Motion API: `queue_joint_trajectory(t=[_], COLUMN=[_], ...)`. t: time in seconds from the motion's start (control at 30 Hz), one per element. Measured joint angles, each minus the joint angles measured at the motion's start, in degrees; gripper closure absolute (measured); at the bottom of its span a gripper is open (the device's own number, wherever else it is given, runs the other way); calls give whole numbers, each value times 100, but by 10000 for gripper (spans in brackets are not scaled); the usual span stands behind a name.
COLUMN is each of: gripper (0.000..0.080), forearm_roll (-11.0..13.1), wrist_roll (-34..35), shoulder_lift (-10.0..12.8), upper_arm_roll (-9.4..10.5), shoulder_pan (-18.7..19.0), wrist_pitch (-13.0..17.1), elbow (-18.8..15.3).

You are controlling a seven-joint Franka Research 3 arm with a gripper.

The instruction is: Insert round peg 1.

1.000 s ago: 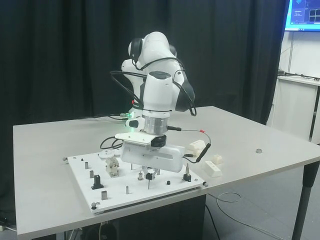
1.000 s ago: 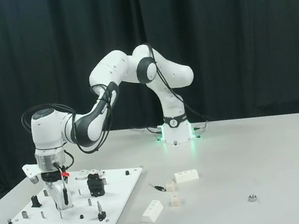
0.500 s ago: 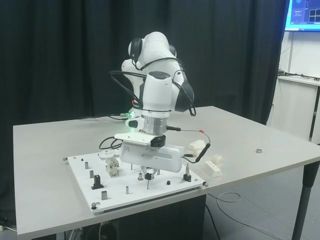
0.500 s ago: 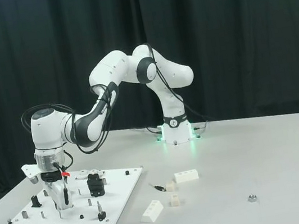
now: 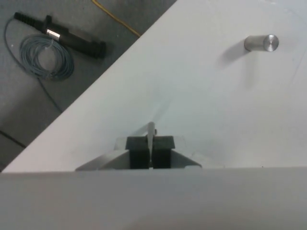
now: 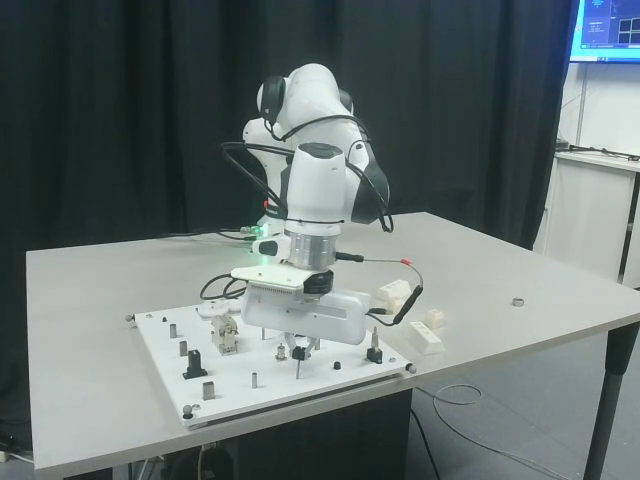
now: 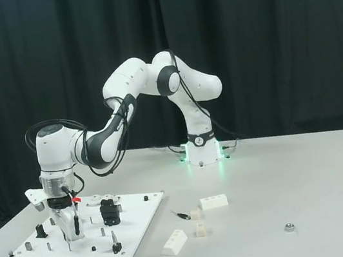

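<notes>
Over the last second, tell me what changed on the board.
Nothing visibly changed. The gripper stays low over the white board with its jaws shut on the thin peg, held upright. The other pegs and the white blocks on the table lie as before.

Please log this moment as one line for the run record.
stage: insertion | gripper: shut on round peg | peg: upright, over white board | seated: cannot tell | other peg: standing on board

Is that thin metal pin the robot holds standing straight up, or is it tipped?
Upright: the peg hangs straight down from the gripper toward the white board.
</notes>
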Motion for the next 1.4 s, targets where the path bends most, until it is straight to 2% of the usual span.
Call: queue_joint_trajectory(t=[1.4], gripper=[788], forearm_roll=[8], wrist_roll=[-4], shoulder_lift=[2], upper_arm_roll=[-12], shoulder_pan=[0], wrist_pitch=[-82], elbow=[19])
